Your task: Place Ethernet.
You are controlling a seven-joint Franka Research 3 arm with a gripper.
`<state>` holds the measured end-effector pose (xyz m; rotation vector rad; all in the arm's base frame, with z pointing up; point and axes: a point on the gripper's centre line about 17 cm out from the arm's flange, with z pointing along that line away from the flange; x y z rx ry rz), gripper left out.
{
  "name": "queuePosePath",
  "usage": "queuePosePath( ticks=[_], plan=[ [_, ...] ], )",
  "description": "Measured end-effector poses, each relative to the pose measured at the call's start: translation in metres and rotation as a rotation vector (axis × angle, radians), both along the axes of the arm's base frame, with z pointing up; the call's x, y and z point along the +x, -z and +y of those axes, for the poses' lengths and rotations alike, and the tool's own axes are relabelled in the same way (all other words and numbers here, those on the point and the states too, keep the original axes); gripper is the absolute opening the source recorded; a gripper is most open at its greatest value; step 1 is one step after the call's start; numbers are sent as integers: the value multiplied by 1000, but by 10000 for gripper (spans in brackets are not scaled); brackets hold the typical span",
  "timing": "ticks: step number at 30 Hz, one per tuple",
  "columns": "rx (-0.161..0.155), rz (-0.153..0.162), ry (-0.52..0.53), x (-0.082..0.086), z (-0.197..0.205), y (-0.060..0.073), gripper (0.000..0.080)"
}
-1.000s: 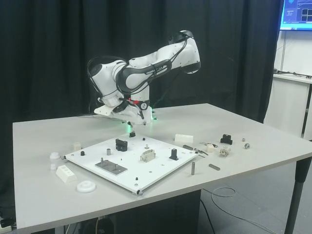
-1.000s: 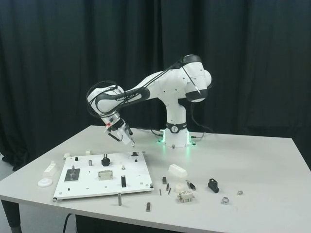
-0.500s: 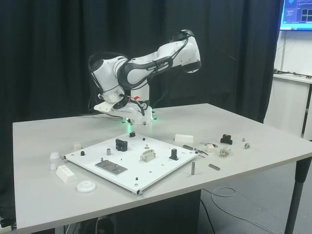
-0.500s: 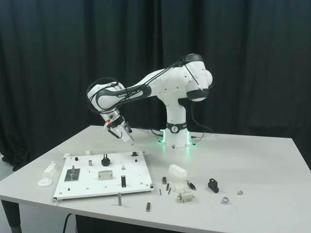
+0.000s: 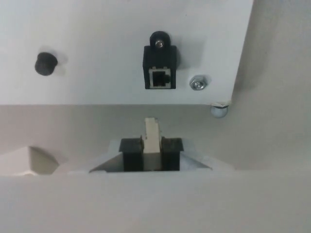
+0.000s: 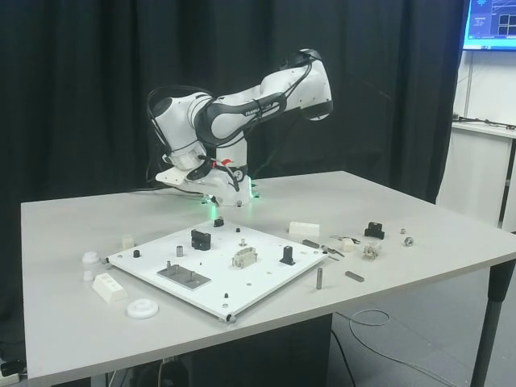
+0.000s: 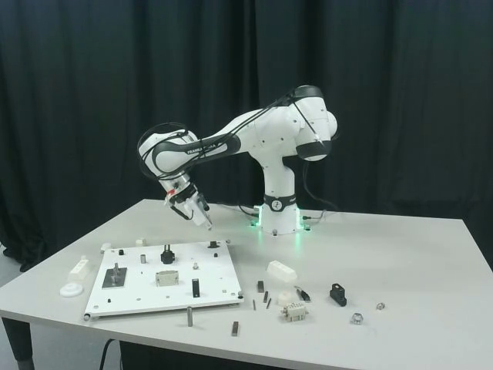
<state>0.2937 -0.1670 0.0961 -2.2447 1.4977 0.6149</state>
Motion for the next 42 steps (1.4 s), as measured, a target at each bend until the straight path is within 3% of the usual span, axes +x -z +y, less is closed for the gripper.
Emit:
queuePosePath(
  ticks=[8, 17, 31, 42],
  plan=[
    [-2, -8, -2, 3, 0, -1, 76],
    [-1, -59, -9, 26, 12, 1, 76],
    [10, -120, -21, 87, 71, 1, 76],
    [-6, -131, -40, 141, 144, -6, 76]
  ],
)
